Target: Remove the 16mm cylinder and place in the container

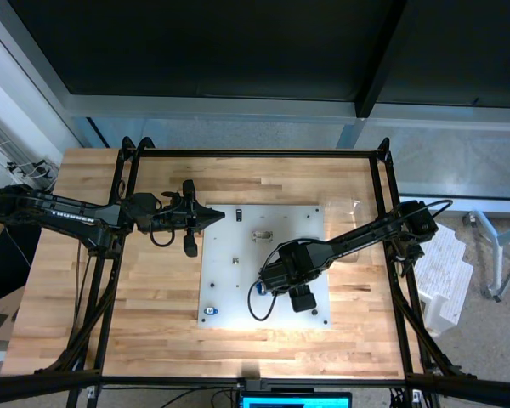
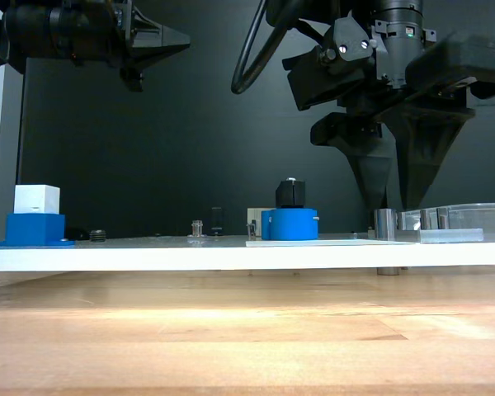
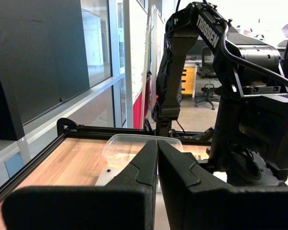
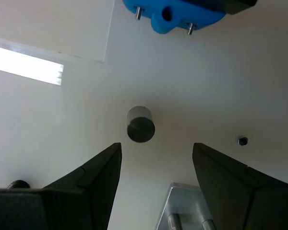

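The right hand (image 4: 156, 147) hangs over the white board (image 4: 48, 110), fingers spread wide and holding nothing. The cylinder (image 4: 140, 124) stands upright on the board just below the gap between them, touching neither. The clear tub (image 1: 343, 210) sits beside the board's far right corner. The left hand (image 3: 157, 148) hovers pinched together near the board's left edge.
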### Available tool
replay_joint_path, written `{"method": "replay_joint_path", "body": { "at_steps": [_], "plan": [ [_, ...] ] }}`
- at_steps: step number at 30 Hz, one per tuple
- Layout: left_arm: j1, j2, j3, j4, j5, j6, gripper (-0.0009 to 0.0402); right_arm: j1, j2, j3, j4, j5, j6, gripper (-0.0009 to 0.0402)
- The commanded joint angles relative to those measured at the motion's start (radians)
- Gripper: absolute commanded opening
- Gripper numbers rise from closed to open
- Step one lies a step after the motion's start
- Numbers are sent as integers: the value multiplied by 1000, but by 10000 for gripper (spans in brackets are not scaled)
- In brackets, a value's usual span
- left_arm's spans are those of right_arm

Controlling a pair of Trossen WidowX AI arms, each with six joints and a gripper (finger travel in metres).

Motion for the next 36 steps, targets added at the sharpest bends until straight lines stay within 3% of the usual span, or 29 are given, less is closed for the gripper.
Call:
{"method": "replay_joint_path", "body": {
  "at_steps": [1,14,31,36],
  "plan": [
    [0,0,0,0,0,0,0,3,1,-7,21,-3,0,198],
    [0,0,0,0,0,0,0,8,1,-48,71,-33,1,151],
    [0,0,0,0,0,0,0,16,0,-48,72,-33,0,-3],
    [0,0,0,0,0,0,0,19,-6,-48,64,-33,2,3]
  ]
}}
